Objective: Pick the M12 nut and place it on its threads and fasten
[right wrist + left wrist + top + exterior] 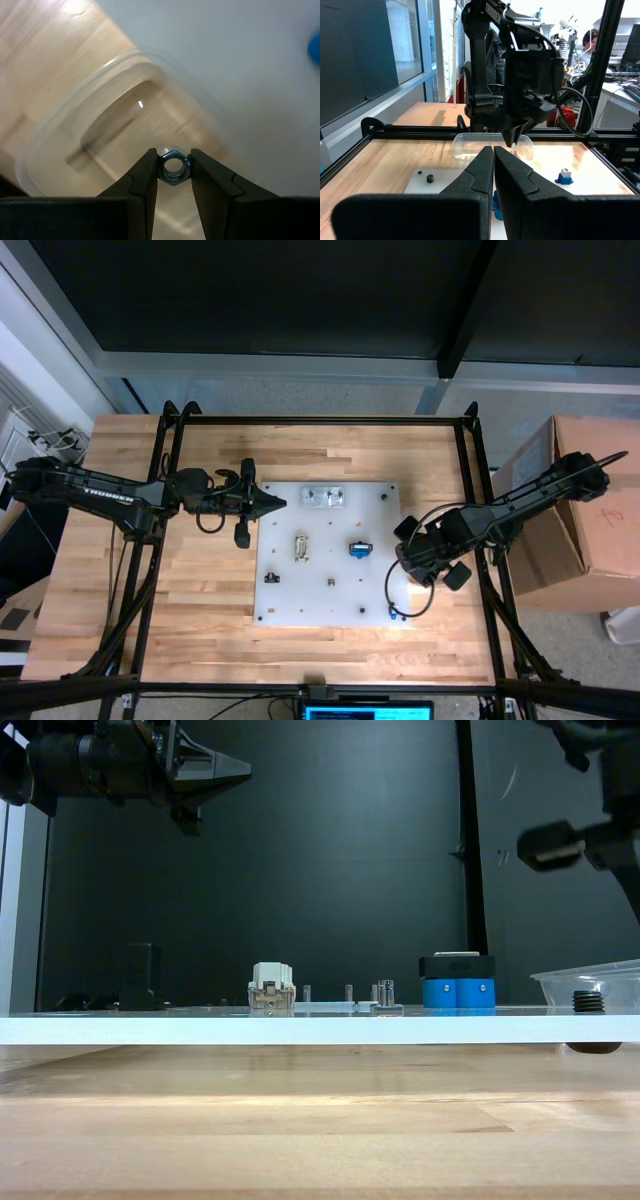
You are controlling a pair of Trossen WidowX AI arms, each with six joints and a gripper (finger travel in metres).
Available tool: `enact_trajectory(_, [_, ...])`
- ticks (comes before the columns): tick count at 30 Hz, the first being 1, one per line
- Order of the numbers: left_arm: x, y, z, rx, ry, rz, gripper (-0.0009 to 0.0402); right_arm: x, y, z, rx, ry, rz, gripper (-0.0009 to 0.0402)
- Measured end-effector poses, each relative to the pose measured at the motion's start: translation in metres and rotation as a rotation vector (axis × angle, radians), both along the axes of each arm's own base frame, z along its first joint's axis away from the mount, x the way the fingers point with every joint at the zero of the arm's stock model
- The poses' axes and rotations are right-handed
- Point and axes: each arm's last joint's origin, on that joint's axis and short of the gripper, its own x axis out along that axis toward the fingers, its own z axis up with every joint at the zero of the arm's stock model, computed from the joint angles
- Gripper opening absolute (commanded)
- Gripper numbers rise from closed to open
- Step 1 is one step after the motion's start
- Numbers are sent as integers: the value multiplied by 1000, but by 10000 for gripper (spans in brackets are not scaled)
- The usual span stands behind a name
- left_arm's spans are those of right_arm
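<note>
The small silver nut (174, 169) is pinched between the fingers of my right gripper (173, 161), held in the air over the clear tray (60, 150). In the high view my right gripper (408, 562) hangs by the white board's (300, 585) right edge. The black ribbed stud (590, 1002) stands bare, its ribs showing, in front of the tray (600, 980). My left gripper (278, 503) hovers above the board's far left edge with its fingers together and nothing held; it also shows in the low view (245, 765) and left wrist view (493, 150).
On the board stand a blue block (359, 549), a beige connector (301, 547), a silver post (331, 583) and a metal fitting (323, 498). A cardboard box (585, 510) sits off the table's right side. A black frame (320, 421) rims the table.
</note>
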Motion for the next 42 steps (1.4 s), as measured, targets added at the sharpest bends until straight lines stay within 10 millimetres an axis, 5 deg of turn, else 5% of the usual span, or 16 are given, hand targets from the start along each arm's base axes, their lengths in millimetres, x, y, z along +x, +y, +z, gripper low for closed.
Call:
enact_trajectory(11, [0, 0, 0, 0, 0, 0, 0, 33, 26, 20, -57, -48, 670, 9])
enact_trajectory(17, [0, 0, 0, 0, 0, 0, 0, 62, 41, 22, -72, -56, 817, 9])
enact_trajectory(26, [0, 0, 0, 0, 0, 0, 0, 98, 64, 13, 86, -46, 839, 9])
enact_trajectory(42, [0, 0, 0, 0, 0, 0, 0, 135, 82, -7, 67, -48, 794, 9])
